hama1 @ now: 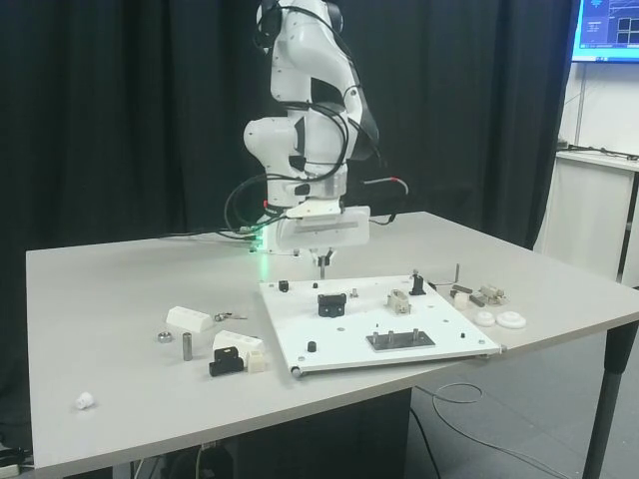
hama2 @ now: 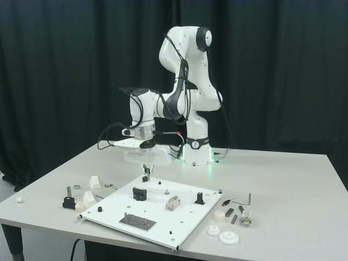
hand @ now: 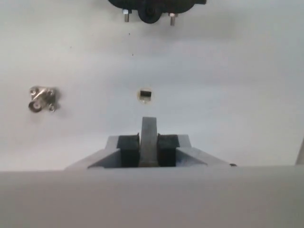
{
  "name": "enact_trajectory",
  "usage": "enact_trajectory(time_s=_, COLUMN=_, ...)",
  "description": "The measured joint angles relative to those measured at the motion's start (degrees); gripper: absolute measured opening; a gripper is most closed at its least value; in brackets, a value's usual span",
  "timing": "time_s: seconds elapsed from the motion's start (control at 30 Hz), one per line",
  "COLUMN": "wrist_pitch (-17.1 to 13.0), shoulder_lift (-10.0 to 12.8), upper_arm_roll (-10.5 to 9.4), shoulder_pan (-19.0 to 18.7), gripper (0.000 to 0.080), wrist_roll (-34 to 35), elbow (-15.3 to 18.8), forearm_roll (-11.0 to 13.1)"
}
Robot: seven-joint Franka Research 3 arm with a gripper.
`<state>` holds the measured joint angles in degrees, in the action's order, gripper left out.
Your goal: Place square peg 2.
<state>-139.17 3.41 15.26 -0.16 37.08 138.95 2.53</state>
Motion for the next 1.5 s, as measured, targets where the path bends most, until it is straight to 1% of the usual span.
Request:
enact_trajectory(time_s=0.17, wrist_pitch=1.3, shoulder_lift=-1.3, upper_arm_roll=0.21, shoulder_pan=0.0, gripper=0.0075, wrist_roll=0.0, elbow=-0.1, forearm_roll=-0.8)
enact_trajectory(time_s=0.3, wrist_pitch=1.7, shoulder_lift=-1.9, upper_arm_roll=0.28, shoulder_pan=0.0, gripper=0.0075, wrist_roll=0.0, elbow=-0.1, forearm_roll=-1.0)
enact_trajectory(time_s=1.07, wrist_pitch=1.7, shoulder_lift=-2.1, upper_arm_roll=0.61, shoulder_pan=0.1, gripper=0.0075, wrist_roll=0.0, elbow=-0.2, forearm_roll=-1.2)
enact_trajectory(time_s=1.27, wrist_pitch=1.5, shoulder_lift=-2.1, upper_arm_roll=1.31, shoulder_pan=0.1, gripper=0.0075, wrist_roll=0.0, elbow=-0.5, forearm_roll=-2.8)
enact_trajectory(time_s=1.5, wrist_pitch=0.7, shoulder_lift=-2.0, upper_arm_roll=2.94, shoulder_pan=0.4, gripper=0.0075, wrist_roll=0.0, elbow=-1.2, forearm_roll=-5.6)
